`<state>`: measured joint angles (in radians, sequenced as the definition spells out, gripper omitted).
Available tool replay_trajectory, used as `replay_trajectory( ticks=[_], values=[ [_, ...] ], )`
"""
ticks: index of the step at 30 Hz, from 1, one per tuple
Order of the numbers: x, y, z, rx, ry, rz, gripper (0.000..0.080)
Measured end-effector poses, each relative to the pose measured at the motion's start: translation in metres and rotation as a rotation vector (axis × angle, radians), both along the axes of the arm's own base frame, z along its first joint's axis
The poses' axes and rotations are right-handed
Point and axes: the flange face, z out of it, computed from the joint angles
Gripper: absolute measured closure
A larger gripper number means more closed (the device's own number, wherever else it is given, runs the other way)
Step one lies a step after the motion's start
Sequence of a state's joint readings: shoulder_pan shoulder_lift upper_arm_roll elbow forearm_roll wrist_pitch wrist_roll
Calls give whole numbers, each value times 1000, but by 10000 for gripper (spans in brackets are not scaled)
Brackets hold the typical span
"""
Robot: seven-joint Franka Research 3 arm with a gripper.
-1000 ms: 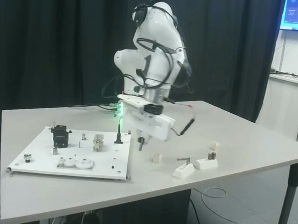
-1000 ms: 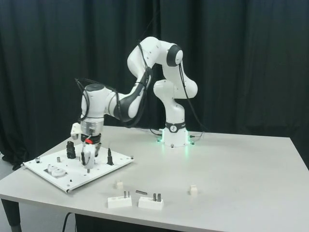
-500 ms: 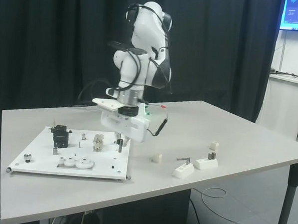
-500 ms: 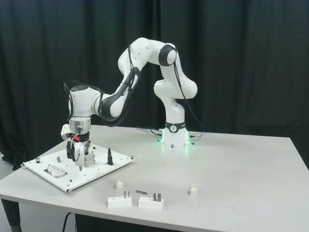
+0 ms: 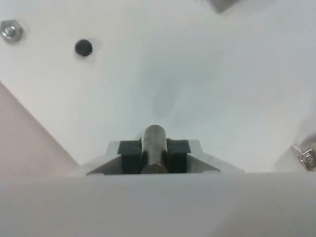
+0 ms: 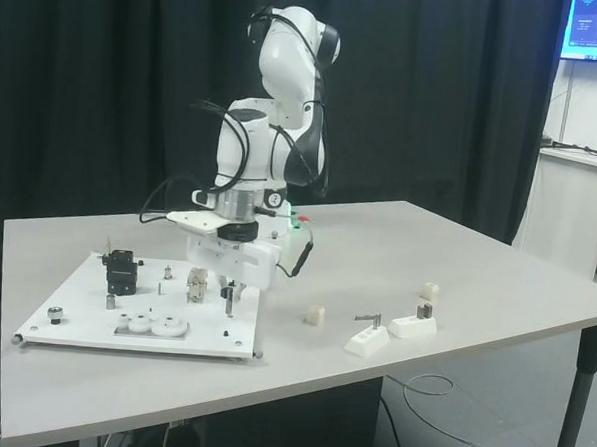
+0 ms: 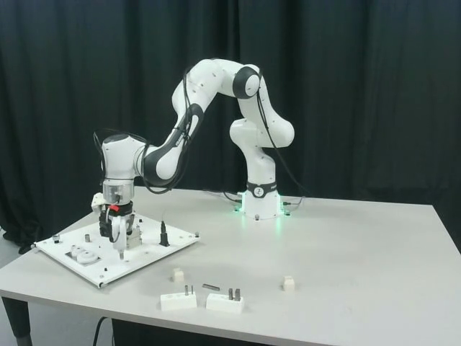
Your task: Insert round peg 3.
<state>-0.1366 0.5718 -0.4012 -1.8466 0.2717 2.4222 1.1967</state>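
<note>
My gripper (image 5: pixel 154 155) is shut on a short grey round peg (image 5: pixel 154 145), which stands upright between the black pads (image 5: pixel 129 154). In the first room view the gripper (image 6: pixel 231 285) hangs over the near right part of the white board (image 6: pixel 92 335), and the peg (image 6: pixel 230 298) points down just above the board's surface. The second room view shows the gripper (image 7: pixel 119 244) above the board (image 7: pixel 148 256), between the gears and a black post. In the wrist view a small black hole (image 5: pixel 83 47) lies in the board ahead of the peg.
The board carries a black fixture (image 6: pixel 122 271), a grey block (image 6: pixel 196 283), white gears (image 6: pixel 153 325) and a black post (image 7: pixel 163 234). On the table to the right are two white holders (image 6: pixel 368 339) (image 6: pixel 412 325), a loose grey peg (image 6: pixel 367 317) and small cubes (image 6: pixel 316 315) (image 6: pixel 430 289).
The arm has swung left from beside the board's right edge to over the board, carrying the peg, and has come down closer to the surface.
</note>
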Motion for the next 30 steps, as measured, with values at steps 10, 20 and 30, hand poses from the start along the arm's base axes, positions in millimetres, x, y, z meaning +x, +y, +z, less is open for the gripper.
replay_trajectory(
  ticks=[10, 20, 30],
  values=[
    [-5, 6, -11, 2, -6, 10, 699],
    [-7, 9, -13, -3, -7, 14, 699],
    [-12, 7, -13, -9, -11, 8, 699]
  ],
)
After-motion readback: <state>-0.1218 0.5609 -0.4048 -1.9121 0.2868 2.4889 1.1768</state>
